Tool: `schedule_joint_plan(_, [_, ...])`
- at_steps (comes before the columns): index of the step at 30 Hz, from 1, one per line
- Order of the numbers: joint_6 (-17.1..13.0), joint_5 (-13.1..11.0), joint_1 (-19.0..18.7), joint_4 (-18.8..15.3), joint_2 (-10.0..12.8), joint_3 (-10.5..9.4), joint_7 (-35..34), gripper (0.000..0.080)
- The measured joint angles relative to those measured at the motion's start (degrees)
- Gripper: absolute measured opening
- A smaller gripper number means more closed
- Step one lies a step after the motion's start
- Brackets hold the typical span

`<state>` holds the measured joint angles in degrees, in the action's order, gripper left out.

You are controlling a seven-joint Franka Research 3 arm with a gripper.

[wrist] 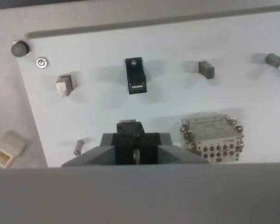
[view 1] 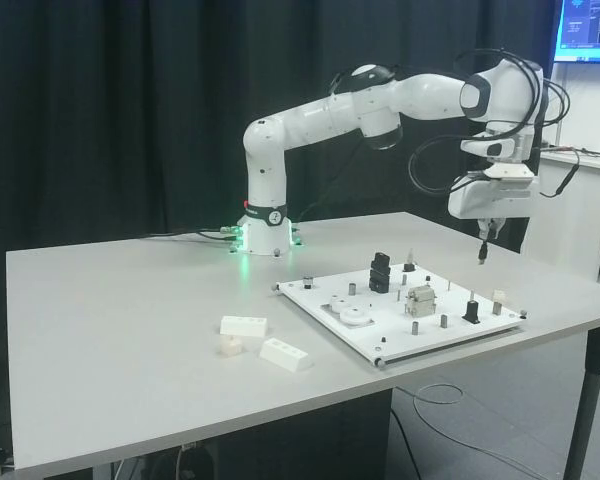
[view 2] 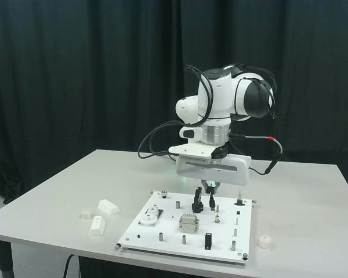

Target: Place USB.

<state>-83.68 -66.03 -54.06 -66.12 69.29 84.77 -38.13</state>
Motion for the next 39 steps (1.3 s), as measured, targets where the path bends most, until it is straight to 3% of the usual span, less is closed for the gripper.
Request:
schedule_joint_plan(11, [3.2, -2.2, -1.4, 0.4, 0.0, -1.61, -4.6, 0.0026])
schedule_joint_plan(19, [4.7, -2.4, -4.0, 0.4, 0.0, -3.06, -7.3, 0.0026])
schedule_joint_plan(30, [5.9, -1.1, -8.6, -0.6, 0.4, -5.59, -11.2, 0.0026])
schedule_joint_plan(39, [5.8, 0.5, -13.8, -4.4, 1.2, -6.59, -12.8, 0.0026])
